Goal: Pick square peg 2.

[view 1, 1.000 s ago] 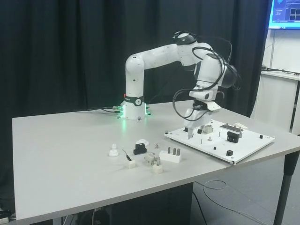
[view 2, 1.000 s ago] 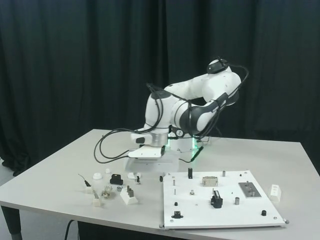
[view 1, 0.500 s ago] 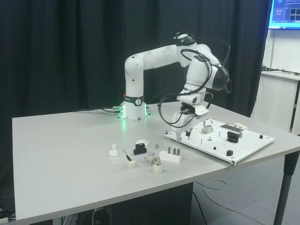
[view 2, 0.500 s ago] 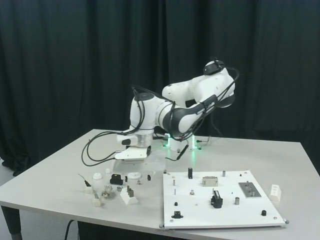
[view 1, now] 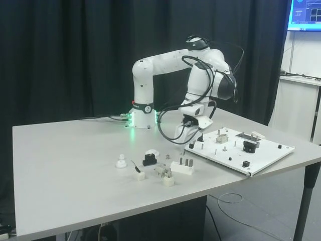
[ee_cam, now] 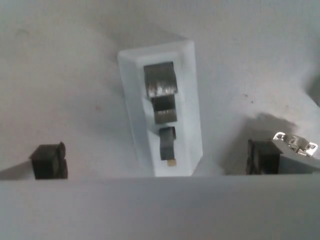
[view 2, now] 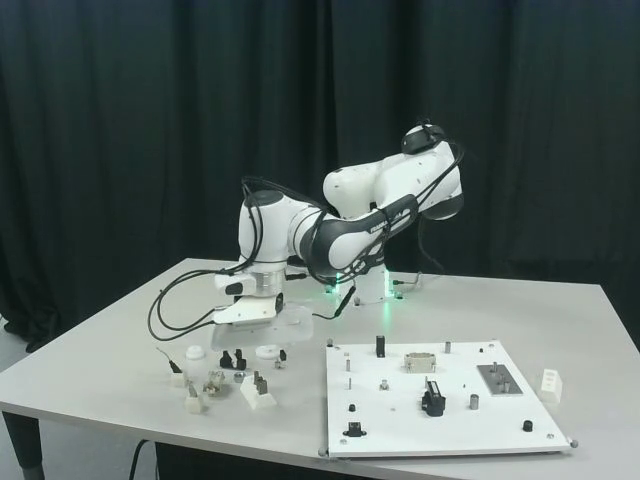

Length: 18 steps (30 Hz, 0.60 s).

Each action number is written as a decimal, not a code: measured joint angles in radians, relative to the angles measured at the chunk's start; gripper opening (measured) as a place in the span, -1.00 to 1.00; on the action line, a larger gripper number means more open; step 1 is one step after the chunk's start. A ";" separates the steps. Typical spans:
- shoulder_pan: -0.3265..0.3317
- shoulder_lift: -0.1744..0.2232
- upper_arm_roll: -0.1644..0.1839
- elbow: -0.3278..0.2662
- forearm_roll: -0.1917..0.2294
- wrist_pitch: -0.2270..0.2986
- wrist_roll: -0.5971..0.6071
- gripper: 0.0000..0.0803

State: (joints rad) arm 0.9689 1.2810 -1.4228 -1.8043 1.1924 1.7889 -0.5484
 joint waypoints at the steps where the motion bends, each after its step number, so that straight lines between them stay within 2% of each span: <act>1: -0.002 0.002 0.001 -0.002 0.003 0.000 -0.008 0.99; 18: -0.015 0.018 0.037 -0.035 0.040 0.000 -0.097 0.99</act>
State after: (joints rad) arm 0.9535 1.2992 -1.3861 -1.8395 1.2321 1.7887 -0.6457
